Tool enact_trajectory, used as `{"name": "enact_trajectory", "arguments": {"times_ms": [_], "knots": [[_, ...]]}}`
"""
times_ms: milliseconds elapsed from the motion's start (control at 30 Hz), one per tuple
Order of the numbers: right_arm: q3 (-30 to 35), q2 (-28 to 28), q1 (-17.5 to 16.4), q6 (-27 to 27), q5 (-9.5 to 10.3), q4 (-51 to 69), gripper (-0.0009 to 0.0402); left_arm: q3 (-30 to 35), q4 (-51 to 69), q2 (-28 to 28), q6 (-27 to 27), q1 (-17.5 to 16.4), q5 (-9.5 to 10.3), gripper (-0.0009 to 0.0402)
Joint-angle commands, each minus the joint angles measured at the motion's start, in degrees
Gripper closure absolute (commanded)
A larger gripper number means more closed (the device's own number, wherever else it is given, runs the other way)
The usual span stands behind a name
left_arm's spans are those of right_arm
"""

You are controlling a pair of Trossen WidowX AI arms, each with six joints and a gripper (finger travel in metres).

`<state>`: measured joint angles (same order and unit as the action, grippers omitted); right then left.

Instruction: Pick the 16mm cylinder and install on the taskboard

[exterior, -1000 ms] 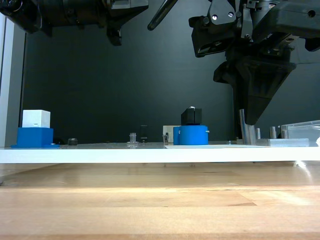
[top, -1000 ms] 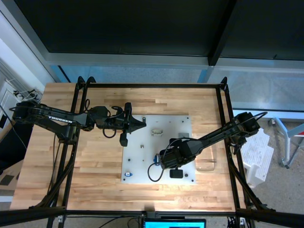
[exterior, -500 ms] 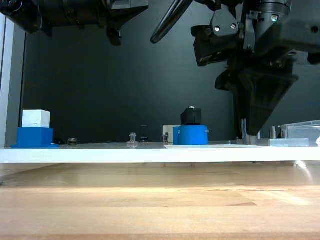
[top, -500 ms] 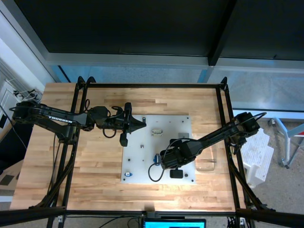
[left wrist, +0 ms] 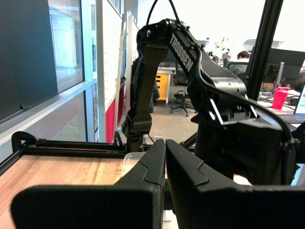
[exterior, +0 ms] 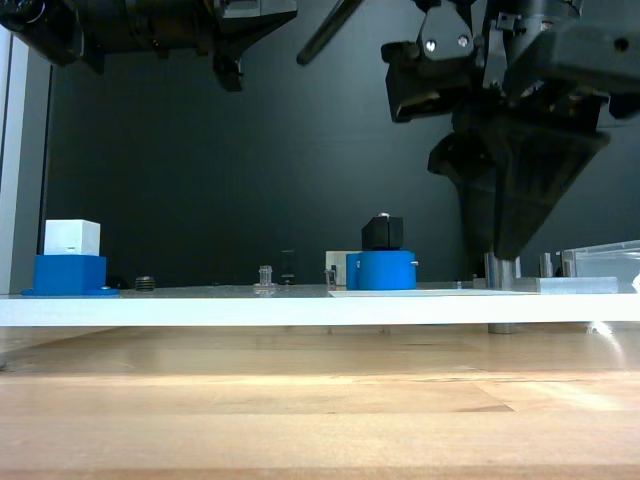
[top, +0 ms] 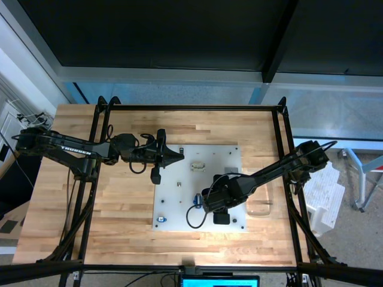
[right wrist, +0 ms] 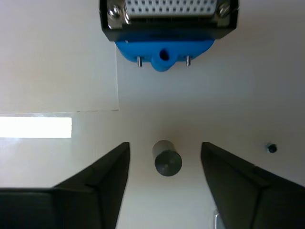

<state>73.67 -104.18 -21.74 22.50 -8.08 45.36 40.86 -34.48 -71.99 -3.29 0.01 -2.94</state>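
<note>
Taskboard [top: 175, 204] beneath left [top: 181, 155], right end effectors [exterior: 500, 252]; arm [left wrist: 183, 47]: TROSSEN.

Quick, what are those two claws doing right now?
Left gripper: jaws closed, empty, hovering at the far-left edge of the taskboard.
Right gripper: low over the taskboard, jaws open around the 16mm cylinder, not touching.

grey 16mm cylinder [right wrist: 167, 160] upright on white taskboard [right wrist: 57, 57]

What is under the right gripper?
The 16mm cylinder stands upright on the taskboard between the right gripper's open fingers, untouched. How deep it sits cannot be seen. The left gripper, shut, hangs above the board's far-left corner.
</note>
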Motion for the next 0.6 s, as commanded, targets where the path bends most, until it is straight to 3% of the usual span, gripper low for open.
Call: {"name": "enact_trajectory", "arguments": {"times_ms": [33, 200, 600], "knots": [[-0.07, 1.88, 0.0, -1.86, -0.07, 0.13, 0.0141, 0.0, -0.02, 0.0, 0.02, -0.02, 0.0, 0.0393], [-0.07, 5.84, 0.52, -4.68, -3.98, -0.09, 0.0137, 0.0, -0.02, 0.0, 0.0, 0.0, 0.0, 0.0393], [-0.33, 15.56, 8.39, -14.21, -3.72, -2.8, 0.0236, 0.0, -0.02, 0.0, 0.02, -0.02, -0.02, 0.0393]]}}
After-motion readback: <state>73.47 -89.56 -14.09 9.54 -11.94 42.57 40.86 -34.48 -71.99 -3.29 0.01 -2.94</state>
